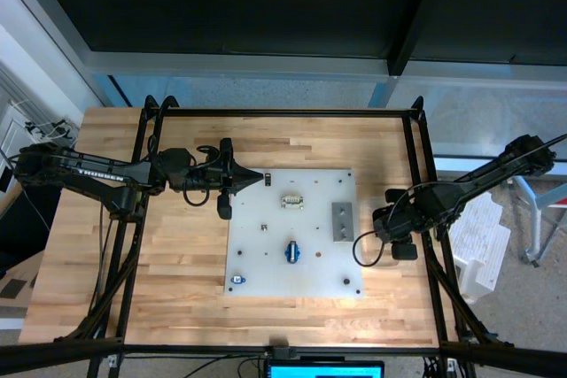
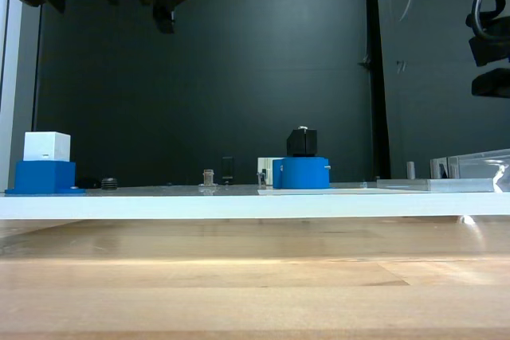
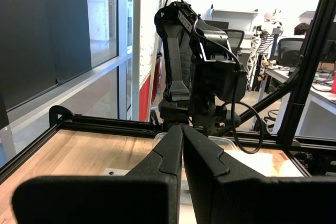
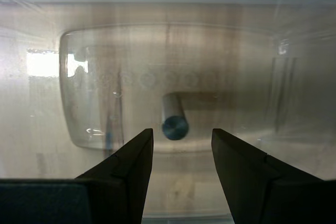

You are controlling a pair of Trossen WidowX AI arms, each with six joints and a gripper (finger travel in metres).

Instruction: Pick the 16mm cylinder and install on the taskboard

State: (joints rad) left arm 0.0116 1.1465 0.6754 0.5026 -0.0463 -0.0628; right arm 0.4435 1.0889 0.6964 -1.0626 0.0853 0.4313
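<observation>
One peg (image 4: 174, 118): in tray (image 4: 73, 77), under right gripper (image 4: 181, 136).
Right gripper: spread, empty, board's (image 1: 312, 201) 3 o'clock.
Left gripper (image 1: 262, 174): pinched together, empty, board's 10 o'clock.

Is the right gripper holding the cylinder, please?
No, right gripper hangs open over the cylinder in its tray; left gripper shut above the board.

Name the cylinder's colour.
Silver-grey 16mm cylinder, right wrist view; right gripper open over it, left gripper shut above taskboard edge.

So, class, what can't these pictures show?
16mm cylinder, in the clear tray under the open right tool: hidden by that tool, high view.
taskboard target hole: too small, high view.
Board beneath the shut left tool at its left edge: mostly blocked by fingers, left wrist view.
</observation>
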